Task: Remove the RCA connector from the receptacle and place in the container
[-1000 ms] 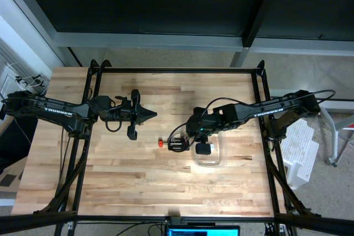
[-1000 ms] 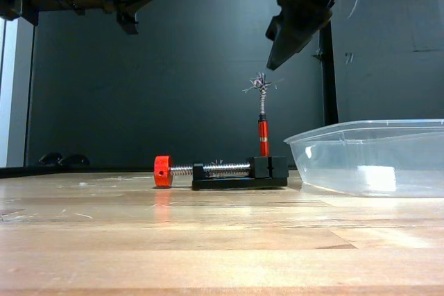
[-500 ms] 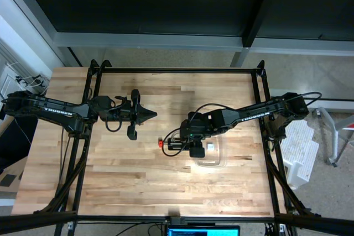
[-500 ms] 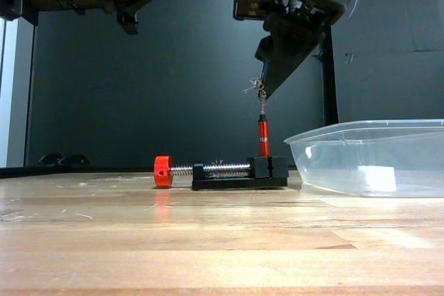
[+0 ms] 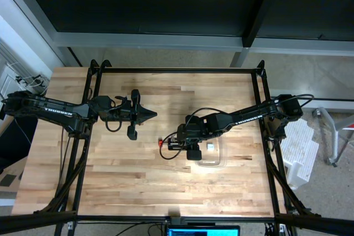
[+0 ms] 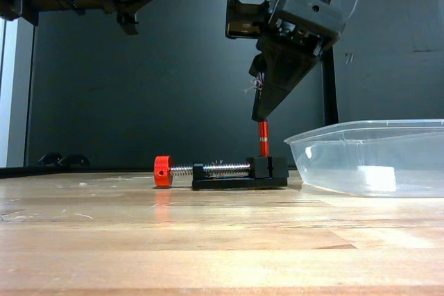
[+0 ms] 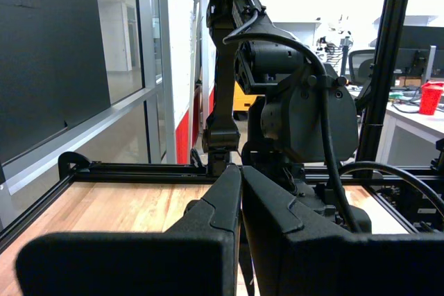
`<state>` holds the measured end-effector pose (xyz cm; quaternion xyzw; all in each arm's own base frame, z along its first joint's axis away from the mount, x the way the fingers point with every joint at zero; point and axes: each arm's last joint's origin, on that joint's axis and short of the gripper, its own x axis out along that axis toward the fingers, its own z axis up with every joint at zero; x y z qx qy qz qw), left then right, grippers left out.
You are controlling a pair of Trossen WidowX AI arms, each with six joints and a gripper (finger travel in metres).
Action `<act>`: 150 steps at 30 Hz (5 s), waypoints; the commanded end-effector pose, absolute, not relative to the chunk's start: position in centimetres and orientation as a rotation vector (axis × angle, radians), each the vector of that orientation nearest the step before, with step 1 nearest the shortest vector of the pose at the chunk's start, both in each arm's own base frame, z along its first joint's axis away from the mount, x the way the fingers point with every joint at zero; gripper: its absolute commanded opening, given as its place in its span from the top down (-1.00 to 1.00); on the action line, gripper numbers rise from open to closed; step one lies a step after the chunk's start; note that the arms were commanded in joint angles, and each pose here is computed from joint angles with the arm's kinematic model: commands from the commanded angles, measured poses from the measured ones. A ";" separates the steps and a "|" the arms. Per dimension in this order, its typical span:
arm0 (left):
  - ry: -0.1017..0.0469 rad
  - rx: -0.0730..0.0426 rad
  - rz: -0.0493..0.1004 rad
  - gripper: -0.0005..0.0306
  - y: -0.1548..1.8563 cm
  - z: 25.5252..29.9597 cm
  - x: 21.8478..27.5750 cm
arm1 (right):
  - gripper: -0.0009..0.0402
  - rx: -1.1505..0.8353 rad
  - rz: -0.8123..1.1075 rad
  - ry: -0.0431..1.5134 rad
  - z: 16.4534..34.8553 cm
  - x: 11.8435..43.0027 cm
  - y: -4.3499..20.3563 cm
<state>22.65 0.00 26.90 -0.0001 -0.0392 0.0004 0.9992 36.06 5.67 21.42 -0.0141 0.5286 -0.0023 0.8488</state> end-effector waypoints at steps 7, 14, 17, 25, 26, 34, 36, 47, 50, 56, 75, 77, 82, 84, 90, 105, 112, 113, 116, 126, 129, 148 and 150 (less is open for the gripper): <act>-0.078 0.000 0.000 0.96 0.00 26.90 22.65 | 0.02 -0.038 -0.029 1.126 20.5 35.8 5.6; -0.078 0.000 0.001 0.97 0.00 26.90 22.65 | 0.02 -0.037 -0.029 1.116 20.4 35.8 5.6; -0.078 0.000 0.001 0.97 0.01 26.90 22.65 | 0.02 -0.037 -0.029 1.121 20.2 35.7 5.6; -0.078 0.000 0.001 0.96 0.01 26.90 22.65 | 0.04 -0.033 -0.029 1.102 19.9 35.8 5.6; -0.078 0.000 0.000 0.96 0.00 26.90 22.65 | 0.06 -0.033 -0.029 1.101 19.9 35.8 5.6; -0.078 0.000 0.001 0.96 0.01 26.90 22.65 | 0.33 -0.034 -0.027 1.101 19.8 35.8 5.6; -0.078 0.000 0.000 0.96 0.00 26.90 22.65 | 0.41 -0.035 -0.028 1.104 19.8 35.7 5.6; -0.078 0.000 0.000 0.97 0.00 26.90 22.65 | 0.78 -0.035 -0.029 1.109 19.5 35.6 5.6; -0.078 0.000 0.000 0.96 0.00 26.90 22.65 | 0.85 -0.035 -0.028 1.106 19.6 35.6 5.6; -0.078 0.000 0.001 0.97 0.01 26.90 22.65 | 0.94 -0.033 -0.029 1.102 19.6 35.7 5.6; -0.078 0.000 0.000 0.97 0.00 26.90 22.65 | 0.95 -0.032 -0.026 1.085 20.3 35.5 5.5; -0.078 0.000 0.000 0.96 0.00 26.90 22.65 | 0.95 -0.033 -0.025 1.078 20.5 35.4 5.5; -0.078 0.000 0.001 0.96 0.00 26.90 22.65 | 0.95 -0.030 -0.022 1.059 21.3 35.1 5.5; -0.078 0.000 0.000 0.97 0.00 26.90 22.65 | 0.95 -0.028 -0.021 1.044 21.8 34.9 5.4; -0.078 0.000 0.000 0.96 0.00 26.90 22.65 | 0.95 -0.019 -0.018 0.993 23.8 34.1 5.3; -0.078 0.000 0.000 0.97 0.00 26.90 22.65 | 0.95 -0.002 -0.019 0.963 25.1 33.4 5.2; -0.078 0.000 0.001 0.97 0.00 26.90 22.65 | 0.96 -0.015 -0.010 1.000 25.3 32.6 5.7; -0.078 0.000 0.000 0.96 0.00 26.90 22.65 | 0.96 -0.017 -0.008 1.005 25.3 32.4 5.7; -0.078 0.000 0.001 0.96 0.01 26.90 22.65 | 0.96 -0.020 0.000 1.001 25.5 31.7 5.8; -0.078 0.000 0.000 0.96 0.00 26.90 22.65 | 0.96 0.000 -0.006 1.011 25.0 28.3 5.5; -0.078 0.000 0.000 0.97 0.00 26.90 22.65 | 0.96 0.003 -0.009 1.024 24.4 27.3 5.3; -0.078 0.000 0.000 0.97 0.00 26.90 22.65 | 0.96 0.018 -0.045 1.133 20.7 24.1 4.8; -0.078 0.000 0.001 0.97 0.01 26.90 22.65 | 0.96 0.016 -0.046 1.143 20.5 24.0 4.8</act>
